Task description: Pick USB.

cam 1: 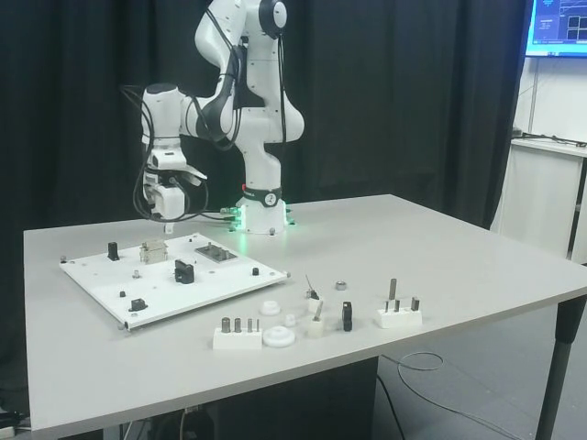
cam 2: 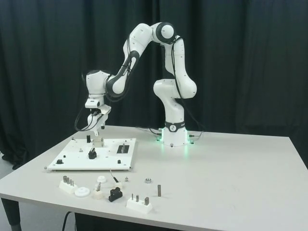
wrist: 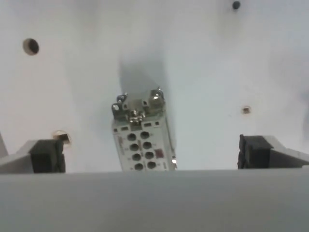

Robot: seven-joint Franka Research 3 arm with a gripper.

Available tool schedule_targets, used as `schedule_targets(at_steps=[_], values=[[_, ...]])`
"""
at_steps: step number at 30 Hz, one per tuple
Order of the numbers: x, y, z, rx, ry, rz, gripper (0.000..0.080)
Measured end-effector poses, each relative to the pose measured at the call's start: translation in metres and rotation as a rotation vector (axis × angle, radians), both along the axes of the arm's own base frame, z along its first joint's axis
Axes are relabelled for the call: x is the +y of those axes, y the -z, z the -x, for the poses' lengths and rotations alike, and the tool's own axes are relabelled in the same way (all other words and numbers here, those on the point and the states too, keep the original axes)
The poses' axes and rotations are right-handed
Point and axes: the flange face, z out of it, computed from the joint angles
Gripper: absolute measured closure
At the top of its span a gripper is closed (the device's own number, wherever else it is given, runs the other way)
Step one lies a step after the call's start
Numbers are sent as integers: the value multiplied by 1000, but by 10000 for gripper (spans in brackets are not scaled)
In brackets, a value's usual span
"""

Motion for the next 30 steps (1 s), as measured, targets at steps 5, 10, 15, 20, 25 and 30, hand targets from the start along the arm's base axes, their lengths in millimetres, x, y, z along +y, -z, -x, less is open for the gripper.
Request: schedule_targets(at_steps=[5, 10, 15, 20, 25, 30], values=[[0, 3, 3, 5, 5, -2, 2], [-1, 6, 5, 7, 7, 5, 2], [-2, 10, 5, 14, 6, 13, 2], [-3, 12, 4, 16, 5, 25, 2], [-4, 14, 3, 16, 4, 36, 2], [-5, 15, 2, 13, 2, 46, 2]])
